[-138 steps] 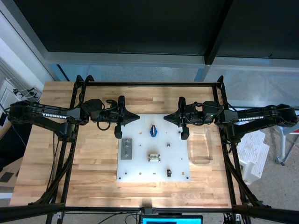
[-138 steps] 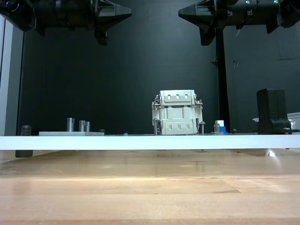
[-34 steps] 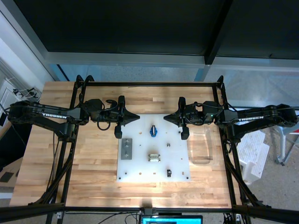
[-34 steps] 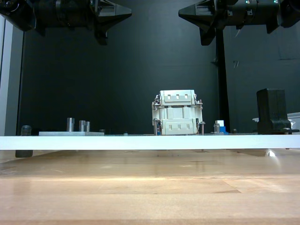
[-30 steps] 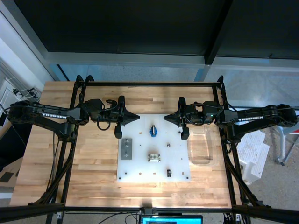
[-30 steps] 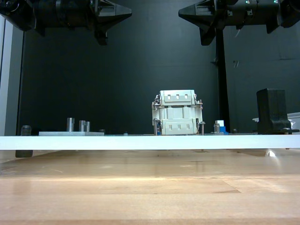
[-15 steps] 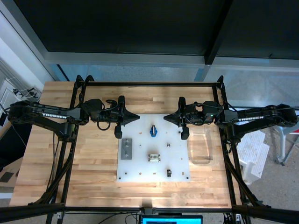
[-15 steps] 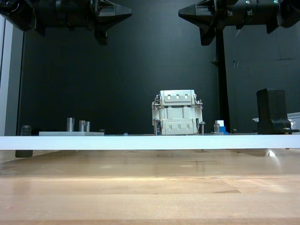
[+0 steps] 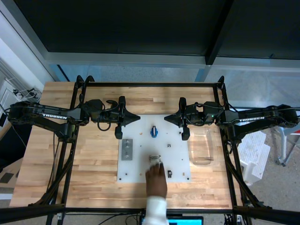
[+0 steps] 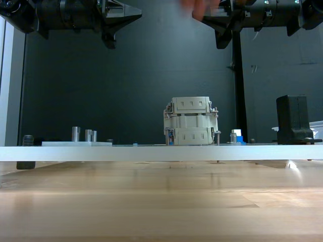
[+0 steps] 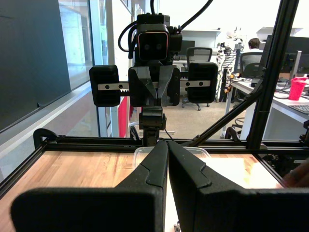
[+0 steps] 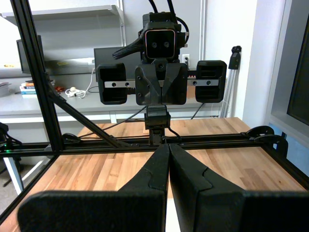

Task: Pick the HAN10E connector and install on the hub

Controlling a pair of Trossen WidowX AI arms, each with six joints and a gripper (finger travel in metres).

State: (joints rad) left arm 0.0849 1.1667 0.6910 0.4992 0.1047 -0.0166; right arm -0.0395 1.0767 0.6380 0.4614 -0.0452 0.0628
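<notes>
**Hand on the connector, both arms hanging back**

A hand (image 9: 156,179) in a white sleeve is reaching in over the near edge of the counter (image 9: 89,168), with its fingertips right on the connector (image 10: 191,107). From table height, the connector sits stacked on top of the hub (image 10: 191,135), the two pale blocks touching, near the middle of the white plate (image 9: 180,145). Whether it is pushed fully home, I can't tell. From above, the hub is hidden under the connector and the fingers.

Up high, the left end effector (image 9: 138,117) hangs over the far edge of the plate on the left side. Its fingers are pressed tight together with nothing between them. The right end effector (image 9: 166,118) mirrors it on the right side, also clamped closed and empty. The two tips point at each other, and both are well apart from the connector.

Also on the plate, a grey two-hole block (image 9: 126,149) sits to the left of the connector and a small blue part (image 9: 153,131) lies beyond it. A tiny black part (image 9: 169,174) sits just right of the hand. A clear plastic tub (image 9: 201,149) rests on the counter beside the plate's right edge.
</notes>
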